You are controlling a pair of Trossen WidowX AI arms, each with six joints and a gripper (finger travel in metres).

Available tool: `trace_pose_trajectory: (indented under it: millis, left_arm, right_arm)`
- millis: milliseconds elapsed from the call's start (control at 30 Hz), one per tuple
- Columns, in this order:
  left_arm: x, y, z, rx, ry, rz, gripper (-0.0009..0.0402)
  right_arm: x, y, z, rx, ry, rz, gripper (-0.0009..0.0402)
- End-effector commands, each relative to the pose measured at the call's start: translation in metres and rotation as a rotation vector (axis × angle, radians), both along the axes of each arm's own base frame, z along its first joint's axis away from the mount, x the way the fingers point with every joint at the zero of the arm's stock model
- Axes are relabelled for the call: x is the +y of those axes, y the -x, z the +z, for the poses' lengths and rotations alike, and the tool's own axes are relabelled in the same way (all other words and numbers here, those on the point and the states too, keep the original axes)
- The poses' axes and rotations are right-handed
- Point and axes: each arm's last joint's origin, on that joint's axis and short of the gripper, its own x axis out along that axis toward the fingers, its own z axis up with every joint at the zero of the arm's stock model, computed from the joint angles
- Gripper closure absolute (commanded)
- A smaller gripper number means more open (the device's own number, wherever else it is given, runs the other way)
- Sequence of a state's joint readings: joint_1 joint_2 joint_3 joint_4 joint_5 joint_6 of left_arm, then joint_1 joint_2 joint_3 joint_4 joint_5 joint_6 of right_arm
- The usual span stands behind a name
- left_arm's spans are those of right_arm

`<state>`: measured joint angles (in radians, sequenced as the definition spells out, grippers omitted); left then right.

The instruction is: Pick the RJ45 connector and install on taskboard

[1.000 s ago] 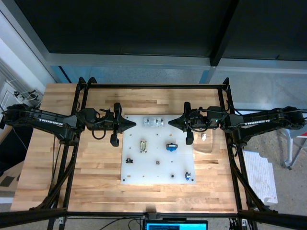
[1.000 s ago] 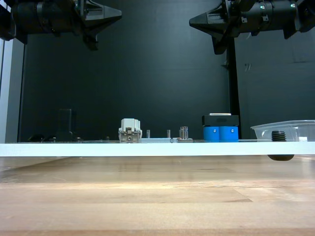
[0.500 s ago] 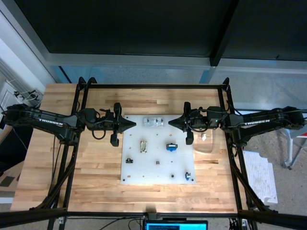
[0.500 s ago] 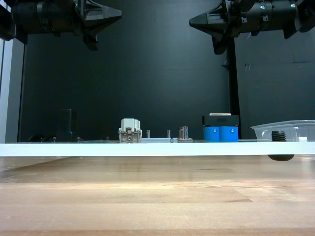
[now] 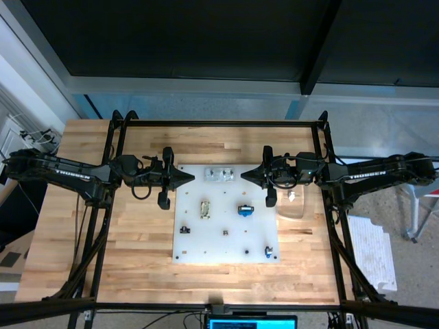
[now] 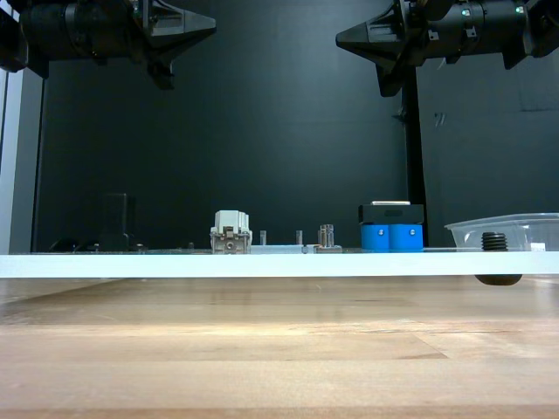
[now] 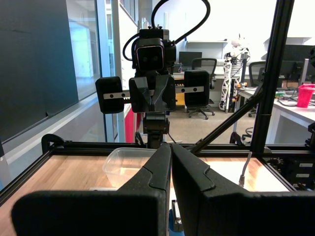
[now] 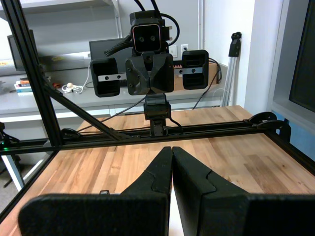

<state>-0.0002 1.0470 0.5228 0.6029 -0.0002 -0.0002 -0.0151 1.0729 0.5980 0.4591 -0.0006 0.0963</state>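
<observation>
One taskboard [image 5: 206, 248]: white, flat on the bench [image 5: 130, 267], midway between both arms.
Clear tray [image 5: 291, 212]: just beside the taskboard's right edge, holding a small pale piece [image 5: 292, 197]; whether that is the RJ45 connector, cannot tell.
Left gripper [image 5: 191, 177]: high above the taskboard's far left edge, jaws closed on nothing.
Right gripper [image 5: 245, 175]: high above its far right part, jaws closed, empty.

Two hands are hovering above the desk [image 5: 130, 240], the left hand [image 5: 191, 177] and the right hand [image 5: 245, 175], each keeping its fingers pressed together. Below the gap between them one taskboard [image 5: 206, 240] is lying, carrying two blue sockets [image 5: 245, 210] and one beige connector [image 5: 204, 208]. One clear tray [image 5: 293, 212] is sitting just beside the right hand.
</observation>
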Motion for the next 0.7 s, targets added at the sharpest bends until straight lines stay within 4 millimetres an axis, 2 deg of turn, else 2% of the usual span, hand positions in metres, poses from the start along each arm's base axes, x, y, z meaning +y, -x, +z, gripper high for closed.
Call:
trace_pose_trajectory:
  millis: [33, 700]
  left_arm:
    - [0.0000, -0.0001, -0.0001, 0.000, 0.000, 0.000, 0.0393]
    - [0.0000, -0.0001, -0.0001, 0.000, 0.000, 0.000, 0.0393]
  right_arm:
    - [0.0000, -0.0001, 0.0000, 0.000, 0.000, 0.000, 0.0393]
    - [0.0001, -0.0001, 0.0000, 0.000, 0.000, 0.000, 0.0393]
